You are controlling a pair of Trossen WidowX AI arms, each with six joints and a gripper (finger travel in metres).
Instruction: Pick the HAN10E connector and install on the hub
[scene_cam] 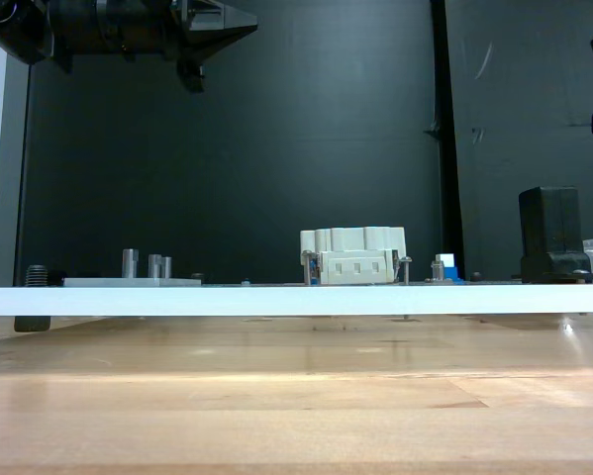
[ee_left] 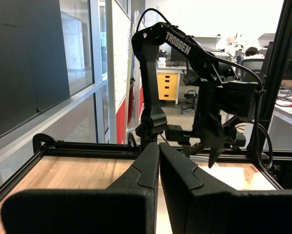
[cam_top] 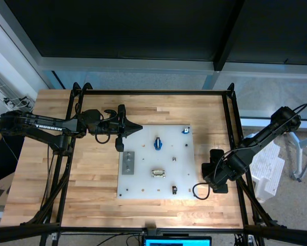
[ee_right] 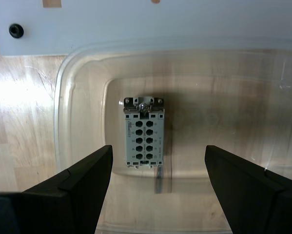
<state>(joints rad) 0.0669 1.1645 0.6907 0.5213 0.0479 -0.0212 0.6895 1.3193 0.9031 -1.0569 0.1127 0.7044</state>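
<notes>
Right wrist view: ten-socket HAN10E connector [ee_right: 144,131]

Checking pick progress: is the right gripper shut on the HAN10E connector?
No: the right gripper is open above the HAN10E connector; the left gripper, shut, hovers high by the white plate.

Bright overhead light; glare on tabletop [ee_right: 14,97]; mostly sharp.

What you are missing
The right gripper [ee_right: 158,147], hanging just off the white plate's [cam_top: 143,190] right edge, is blocking your overhead sight of the HAN10E connector [ee_right: 144,131]; the hub's [cam_top: 158,174] contacts are showing too small there; the left gripper [scene_cam: 239,22], high over the plate's left edge, is getting cropped in the low view.
</notes>
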